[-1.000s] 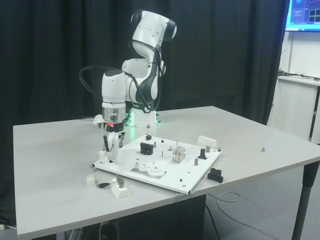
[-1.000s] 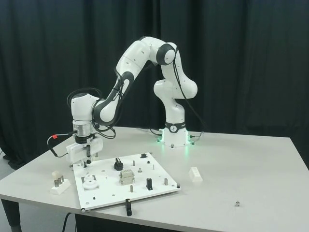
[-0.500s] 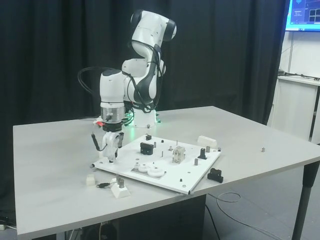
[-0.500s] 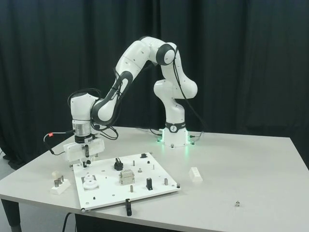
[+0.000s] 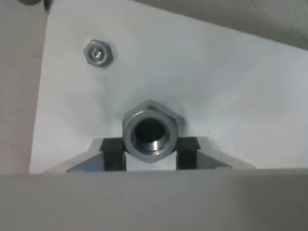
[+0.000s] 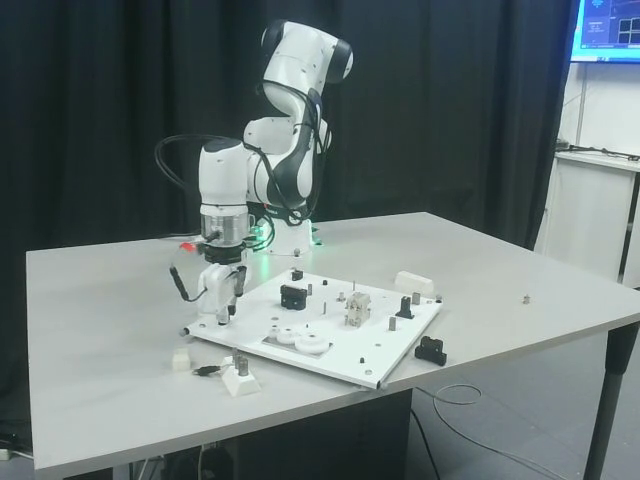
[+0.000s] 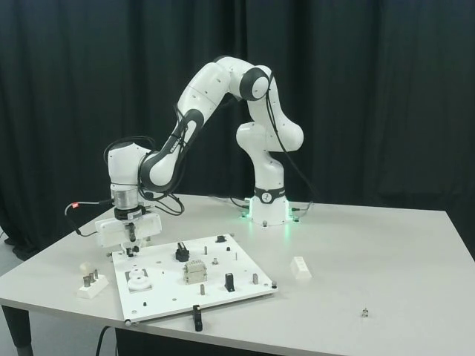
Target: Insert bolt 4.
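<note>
In the wrist view a grey hexagonal bolt head with a threaded hollow point(image 5: 149, 132) stands on the white board point(image 5: 240, 96). My gripper point(image 5: 150, 156) is shut on it, one black finger point(image 5: 113, 155) pressed against each side. A smaller hex-headed bolt point(image 5: 98, 52) sits in the board nearby. In the room views the gripper point(image 6: 219, 308) point(image 7: 130, 251) points straight down at the corner of the board point(image 6: 400, 335) point(image 7: 171, 300) farthest from the arm's base side, with the bolt too small to make out there.
The board carries black brackets, white gears point(image 6: 305, 343) and a grey connector point(image 6: 356, 308). A white bolt holder point(image 6: 240, 378) and a small white cube point(image 6: 181, 358) lie beside the board. A black clip point(image 6: 431, 350), a white block point(image 6: 414, 283) and a loose bolt point(image 6: 526, 297) lie on the table.
The wrist has turned about its vertical axis over the same spot on the board. The cable on the hand has swung outward, away from the board.
</note>
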Robot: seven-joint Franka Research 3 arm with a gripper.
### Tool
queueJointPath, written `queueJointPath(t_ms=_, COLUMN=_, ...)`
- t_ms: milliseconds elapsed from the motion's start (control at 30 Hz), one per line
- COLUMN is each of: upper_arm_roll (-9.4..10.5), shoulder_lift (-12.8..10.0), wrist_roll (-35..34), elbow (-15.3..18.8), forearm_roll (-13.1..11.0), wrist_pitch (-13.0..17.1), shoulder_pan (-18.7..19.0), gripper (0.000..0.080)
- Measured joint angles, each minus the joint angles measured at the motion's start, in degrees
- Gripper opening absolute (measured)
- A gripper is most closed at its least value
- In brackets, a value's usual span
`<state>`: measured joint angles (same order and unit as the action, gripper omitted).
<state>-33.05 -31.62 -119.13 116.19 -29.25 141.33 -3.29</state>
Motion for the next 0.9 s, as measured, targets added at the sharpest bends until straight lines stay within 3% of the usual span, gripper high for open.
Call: queueJointPath(t_ms=900, upper_arm_roll=-0.86, shoulder_lift=-1.07, wrist_roll=-7.94, elbow=-1.74, forearm_roll=-0.73, wrist_pitch=-2.6, shoulder_pan=0.15, gripper=0.0222)
